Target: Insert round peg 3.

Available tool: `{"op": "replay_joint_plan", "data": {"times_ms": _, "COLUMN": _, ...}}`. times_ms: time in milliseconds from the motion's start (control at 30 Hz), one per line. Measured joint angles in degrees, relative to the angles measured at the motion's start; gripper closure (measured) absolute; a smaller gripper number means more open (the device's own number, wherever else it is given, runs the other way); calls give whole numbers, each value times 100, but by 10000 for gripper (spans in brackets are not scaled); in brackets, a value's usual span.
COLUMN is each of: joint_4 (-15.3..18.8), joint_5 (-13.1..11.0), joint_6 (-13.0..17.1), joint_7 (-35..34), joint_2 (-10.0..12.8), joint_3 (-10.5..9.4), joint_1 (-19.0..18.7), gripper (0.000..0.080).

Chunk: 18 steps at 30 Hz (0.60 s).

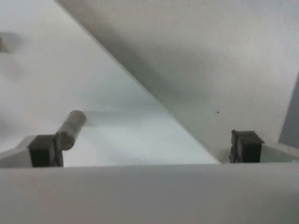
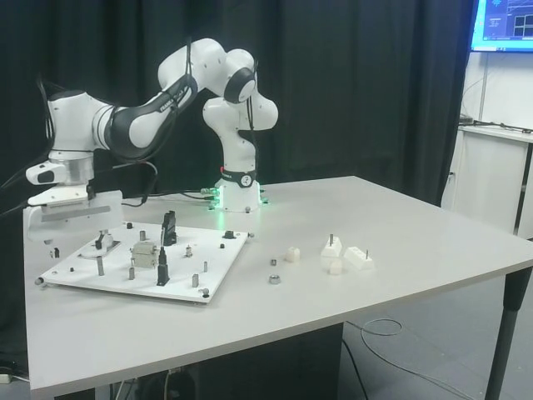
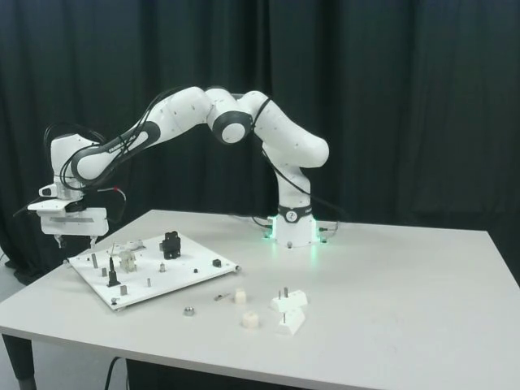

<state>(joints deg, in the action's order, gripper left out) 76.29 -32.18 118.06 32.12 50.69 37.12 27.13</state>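
At the far left of the desk (image 2: 400, 233), as both room views show it, my gripper (image 2: 67, 237) hangs low over the far left corner of the white board (image 2: 225, 258). Its fingers stand wide apart and clamp nothing. In the wrist view a short grey cylinder (image 1: 71, 127) sits right against one fingertip (image 1: 44, 150), with the other fingertip (image 1: 245, 147) well away across bare board. I take that cylinder for round peg 3. Whether it touches the pad or only stands beside it I cannot tell, and I cannot see its foot, so I cannot say whether it is in a holder or loose.

Moving right, the board carries several small black and grey fixtures and upright pins (image 2: 162, 250). I cannot tell from here which hole is meant for this peg.

Further right, off the board, a small nut (image 2: 272, 279) and a few white blocks (image 2: 346, 254) lie on the desk, well apart from my work. Behind them stands my base (image 2: 237, 196) with its green light.

I judge the step to be the pick, with the peg not yet held. Next I need to centre the peg between my fingers, since it now sits hard to one side. Then I close squarely on it so it stays straight, and only after that lift it and look for its hole.
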Motion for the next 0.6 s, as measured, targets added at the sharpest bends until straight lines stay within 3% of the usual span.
{"op": "replay_joint_plan", "data": {"times_ms": 167, "joint_4": 0, "joint_5": -131, "joint_6": 58, "joint_7": -63, "joint_2": 71, "joint_3": 0, "joint_1": 31, "gripper": 3}}
{"op": "replay_joint_plan", "data": {"times_ms": 600, "joint_4": 0, "joint_5": -203, "joint_6": 69, "joint_7": -152, "joint_2": 152, "joint_3": -5, "joint_1": 84, "gripper": 3}}
